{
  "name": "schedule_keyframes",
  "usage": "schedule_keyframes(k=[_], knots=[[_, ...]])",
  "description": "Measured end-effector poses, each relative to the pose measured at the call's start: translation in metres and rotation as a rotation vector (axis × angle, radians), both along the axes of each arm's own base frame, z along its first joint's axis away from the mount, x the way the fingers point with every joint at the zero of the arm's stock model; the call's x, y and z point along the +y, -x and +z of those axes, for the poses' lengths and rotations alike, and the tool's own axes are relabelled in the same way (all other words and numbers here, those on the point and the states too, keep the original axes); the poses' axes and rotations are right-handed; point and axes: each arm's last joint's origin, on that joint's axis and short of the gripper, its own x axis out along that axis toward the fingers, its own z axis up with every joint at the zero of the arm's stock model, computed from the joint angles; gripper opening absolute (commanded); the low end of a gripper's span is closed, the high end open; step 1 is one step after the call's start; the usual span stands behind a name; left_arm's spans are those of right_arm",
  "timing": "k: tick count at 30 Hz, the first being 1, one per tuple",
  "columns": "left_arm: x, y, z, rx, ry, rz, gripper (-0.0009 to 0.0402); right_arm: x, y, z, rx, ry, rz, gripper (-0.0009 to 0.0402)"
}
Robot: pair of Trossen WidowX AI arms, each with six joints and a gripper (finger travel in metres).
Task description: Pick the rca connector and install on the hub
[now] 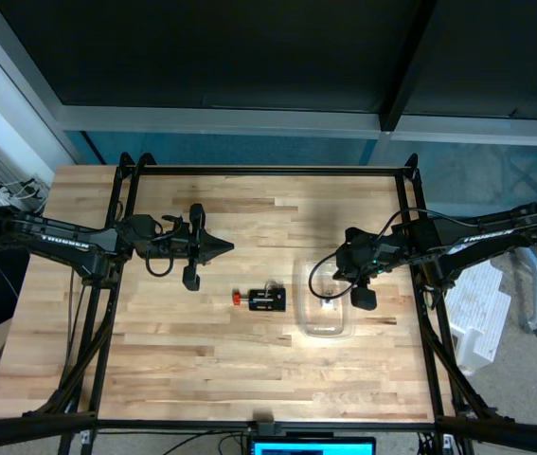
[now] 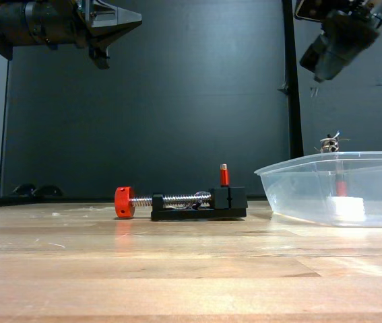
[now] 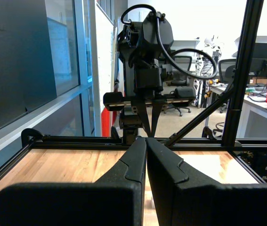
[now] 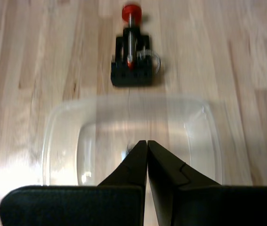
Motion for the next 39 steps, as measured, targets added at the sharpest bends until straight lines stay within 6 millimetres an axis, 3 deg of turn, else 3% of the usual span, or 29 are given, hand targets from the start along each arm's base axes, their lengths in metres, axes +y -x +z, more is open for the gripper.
schedule_keyframes(k=[24,39], knots=[[0.0,0.0,0.0,0.0,0.0,0.0,0.0,0.008,0.014,-0.007,0.147,-0.009,-0.014,0.0002],[0.0,0.0,0.0,0.0,0.0,0.0,0.0,0.011,0.0,-0.026,0.255,0.03,-0.019,0.0137]])
